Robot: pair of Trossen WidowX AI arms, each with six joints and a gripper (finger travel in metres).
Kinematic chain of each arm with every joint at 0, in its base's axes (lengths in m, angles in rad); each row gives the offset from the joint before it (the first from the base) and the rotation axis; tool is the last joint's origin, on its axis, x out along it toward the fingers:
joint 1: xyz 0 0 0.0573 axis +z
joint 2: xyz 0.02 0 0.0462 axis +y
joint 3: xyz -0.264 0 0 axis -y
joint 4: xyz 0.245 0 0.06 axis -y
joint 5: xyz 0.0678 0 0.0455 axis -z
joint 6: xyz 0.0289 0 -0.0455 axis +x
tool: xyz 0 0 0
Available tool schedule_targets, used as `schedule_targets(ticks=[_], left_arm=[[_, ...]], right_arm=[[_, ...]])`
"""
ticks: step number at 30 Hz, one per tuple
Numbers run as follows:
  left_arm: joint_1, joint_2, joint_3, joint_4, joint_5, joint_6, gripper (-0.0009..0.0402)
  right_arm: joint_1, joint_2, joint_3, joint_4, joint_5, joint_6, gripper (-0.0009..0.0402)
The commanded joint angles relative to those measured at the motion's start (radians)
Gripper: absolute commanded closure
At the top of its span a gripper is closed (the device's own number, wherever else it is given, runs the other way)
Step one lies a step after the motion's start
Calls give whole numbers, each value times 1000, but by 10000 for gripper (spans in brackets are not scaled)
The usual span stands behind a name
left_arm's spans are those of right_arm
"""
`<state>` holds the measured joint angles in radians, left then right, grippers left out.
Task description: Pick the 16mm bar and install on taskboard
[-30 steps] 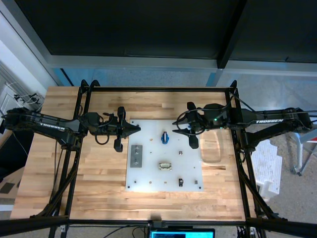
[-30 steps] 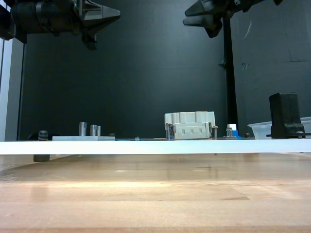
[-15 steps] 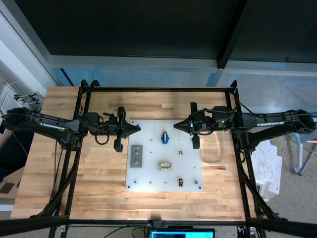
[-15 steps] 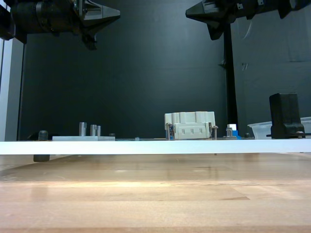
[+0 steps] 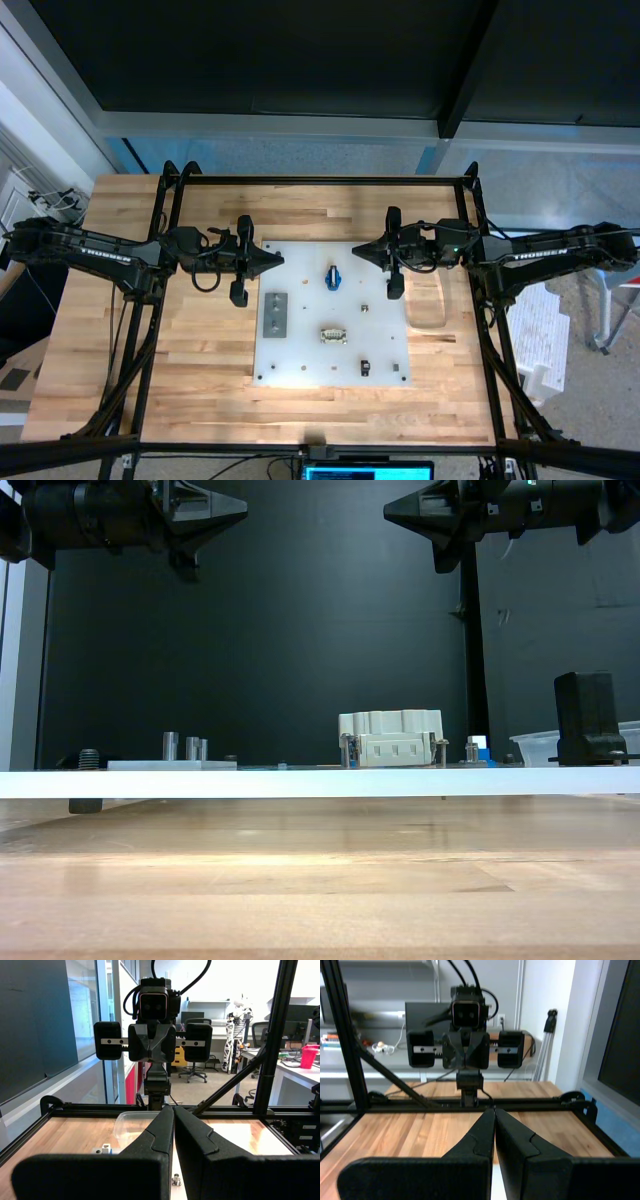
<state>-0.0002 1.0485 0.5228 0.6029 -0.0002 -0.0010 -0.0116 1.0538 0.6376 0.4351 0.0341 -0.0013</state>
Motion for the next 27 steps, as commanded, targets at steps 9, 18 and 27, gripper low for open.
schedule_targets(ticks=[9, 18, 27], left_arm=[[0, 0, 0, 0, 0, 0, 393], [0, 0, 0, 0, 0, 0, 393], [0, 0, 0, 0, 0, 0, 393]], right_arm=[[-4, 2, -40, 65, 0, 47, 393], [-6, 22, -40, 64, -2, 65, 393], [-6, 29, -40, 75, -10, 77, 393]])
